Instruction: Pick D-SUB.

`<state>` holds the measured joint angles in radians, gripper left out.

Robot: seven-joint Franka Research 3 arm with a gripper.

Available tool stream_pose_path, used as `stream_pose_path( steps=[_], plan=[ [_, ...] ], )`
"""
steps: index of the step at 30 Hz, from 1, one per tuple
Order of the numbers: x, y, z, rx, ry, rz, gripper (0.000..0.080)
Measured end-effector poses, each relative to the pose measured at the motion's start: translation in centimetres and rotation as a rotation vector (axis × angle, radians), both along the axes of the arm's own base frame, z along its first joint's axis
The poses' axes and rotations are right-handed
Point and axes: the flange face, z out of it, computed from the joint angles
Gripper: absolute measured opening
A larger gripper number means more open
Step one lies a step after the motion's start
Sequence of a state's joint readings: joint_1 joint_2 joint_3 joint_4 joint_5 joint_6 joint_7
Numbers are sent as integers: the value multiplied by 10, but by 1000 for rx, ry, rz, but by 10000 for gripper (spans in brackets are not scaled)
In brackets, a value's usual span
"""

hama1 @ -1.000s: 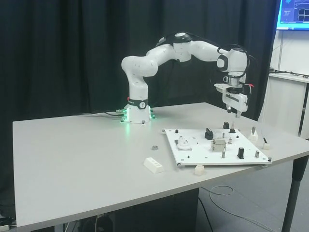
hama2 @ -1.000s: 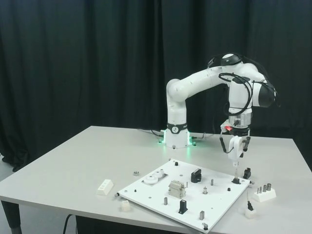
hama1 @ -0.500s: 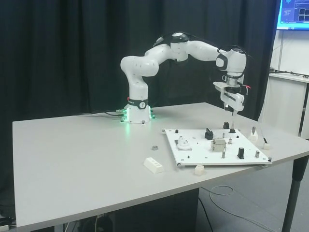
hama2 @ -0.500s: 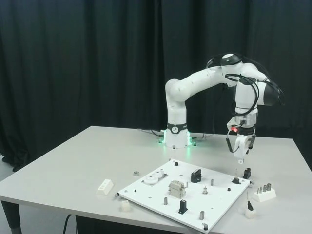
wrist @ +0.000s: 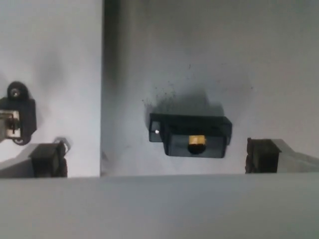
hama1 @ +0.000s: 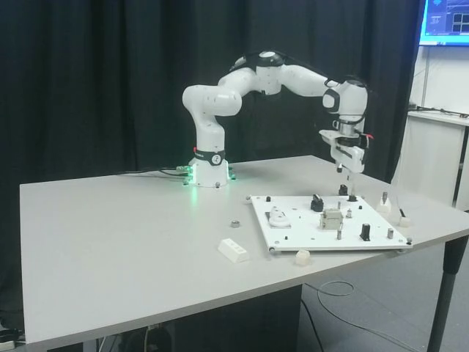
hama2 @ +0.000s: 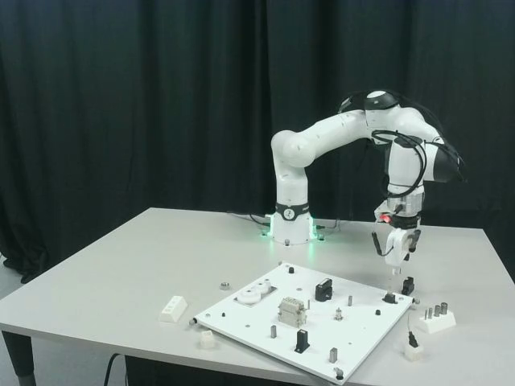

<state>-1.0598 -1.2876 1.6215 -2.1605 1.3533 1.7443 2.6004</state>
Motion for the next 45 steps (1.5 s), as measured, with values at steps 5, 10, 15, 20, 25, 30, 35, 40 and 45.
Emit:
stream_pose_path(
  steps=[5, 10, 15, 20, 25, 30, 35, 40, 45],
  plan=[
    [0, -1, -14, 16, -15, -10, 800],
    [-2, 0, -27, 30, -16, -16, 800],
    [-4, 3, -36, 43, -6, -16, 800],
    [-6, 4, -40, 48, -1, -12, 800],
    [-9, 7, -39, 56, 5, -8, 800],
    [-13, 11, -38, 66, 23, -2, 800],
    [-16, 14, -39, 67, 26, 6, 800],
    [-19, 13, -40, 64, 27, 7, 800],
    [-22, 10, -41, 59, 27, 3, 800]
  ],
)
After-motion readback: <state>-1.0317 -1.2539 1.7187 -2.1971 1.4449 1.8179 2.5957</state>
